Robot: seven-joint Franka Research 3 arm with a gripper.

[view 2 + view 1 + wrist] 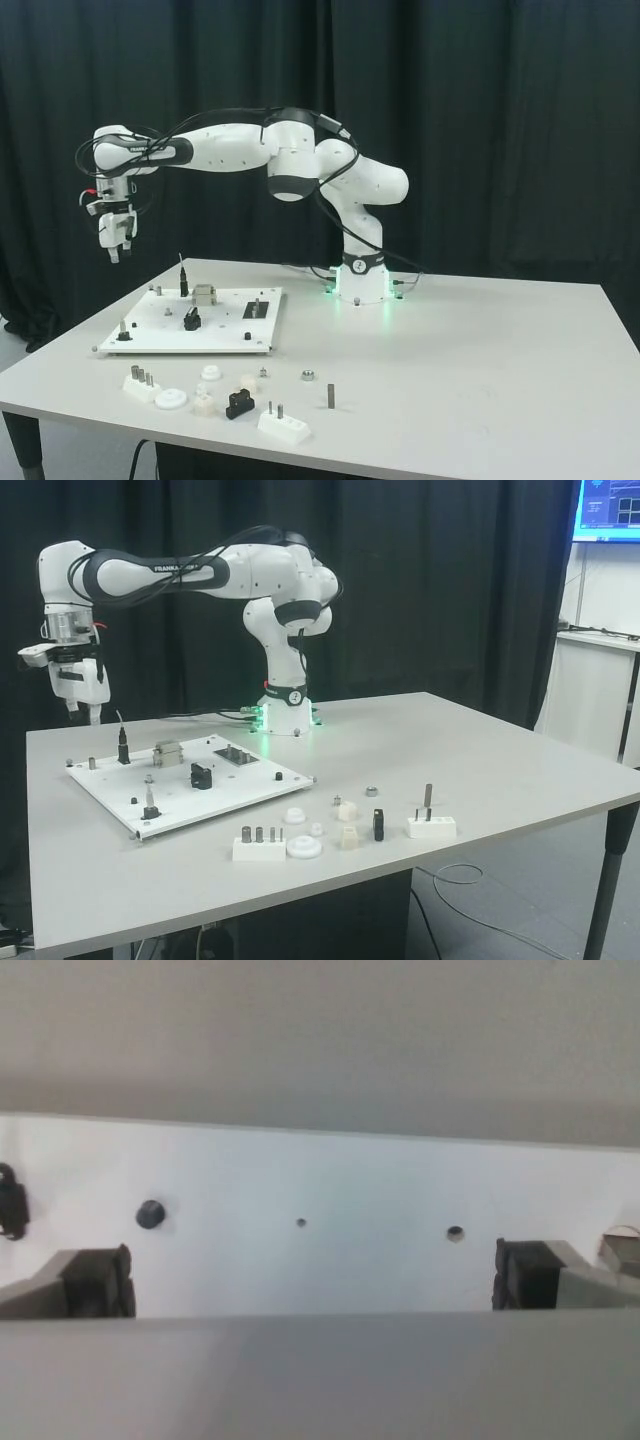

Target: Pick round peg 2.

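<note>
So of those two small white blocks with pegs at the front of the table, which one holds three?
The white block nearest the white board holds three short pegs in a row. The other white block, farther along the table edge, carries fewer, one noticeably taller.

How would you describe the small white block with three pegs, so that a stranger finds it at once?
Start at the grey table and find the white board. Just in front of the board's near edge lies a small white block holding three short upright pegs. The other white block carries one tall pin.

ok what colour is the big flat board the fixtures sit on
White; the board shows best in the first room view, lying on the grey table.
</note>
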